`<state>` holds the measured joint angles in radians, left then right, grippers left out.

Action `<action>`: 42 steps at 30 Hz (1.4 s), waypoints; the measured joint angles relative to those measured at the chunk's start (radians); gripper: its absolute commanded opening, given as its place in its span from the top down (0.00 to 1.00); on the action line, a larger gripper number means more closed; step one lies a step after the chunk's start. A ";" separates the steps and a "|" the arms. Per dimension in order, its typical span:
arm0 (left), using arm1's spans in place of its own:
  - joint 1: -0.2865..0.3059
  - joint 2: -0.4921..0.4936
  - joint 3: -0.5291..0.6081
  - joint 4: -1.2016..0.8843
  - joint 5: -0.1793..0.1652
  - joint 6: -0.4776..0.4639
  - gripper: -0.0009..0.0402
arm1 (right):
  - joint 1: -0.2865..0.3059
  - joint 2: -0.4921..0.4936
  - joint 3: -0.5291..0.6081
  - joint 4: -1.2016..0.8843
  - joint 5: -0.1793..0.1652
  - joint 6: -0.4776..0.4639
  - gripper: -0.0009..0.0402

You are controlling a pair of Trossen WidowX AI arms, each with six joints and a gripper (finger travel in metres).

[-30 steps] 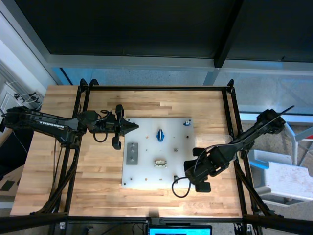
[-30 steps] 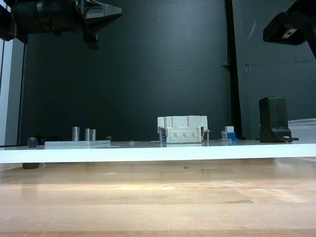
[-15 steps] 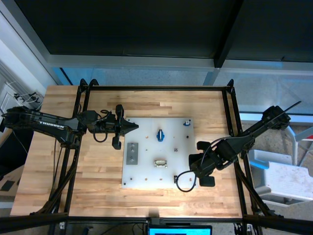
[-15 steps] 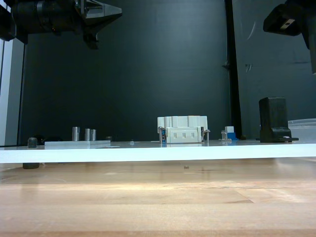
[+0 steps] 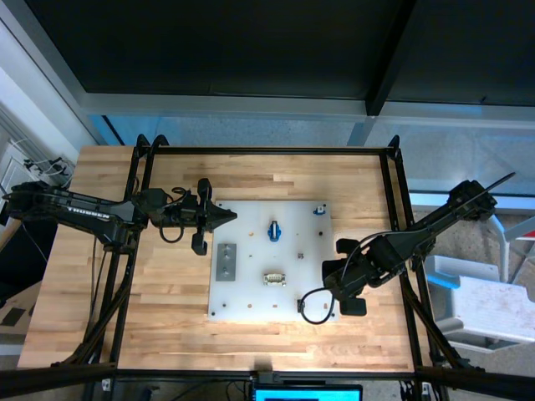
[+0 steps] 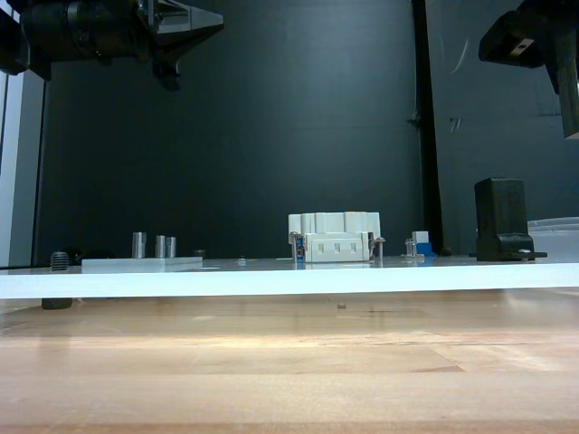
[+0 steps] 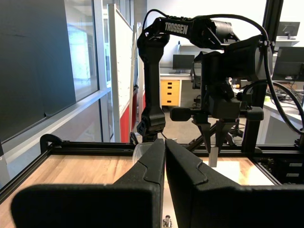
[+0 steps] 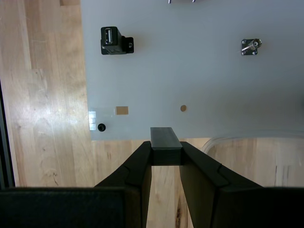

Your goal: Pick the 16mm bar from the taskboard and place it in the container

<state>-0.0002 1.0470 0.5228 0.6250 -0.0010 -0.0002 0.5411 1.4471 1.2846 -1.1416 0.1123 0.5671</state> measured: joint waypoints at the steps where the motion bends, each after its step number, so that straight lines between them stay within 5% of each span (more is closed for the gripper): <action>1: 0.000 0.000 0.000 0.000 0.000 0.000 0.98 | -0.005 -0.002 -0.001 -0.002 0.000 0.000 0.93; 30: 0.000 0.000 0.000 0.000 0.000 0.000 0.98 | -0.229 -0.286 -0.316 0.003 0.000 0.011 0.93; 42: 0.000 0.000 0.000 0.000 0.000 0.000 0.98 | -0.277 -0.401 -0.435 0.000 -0.005 0.060 0.93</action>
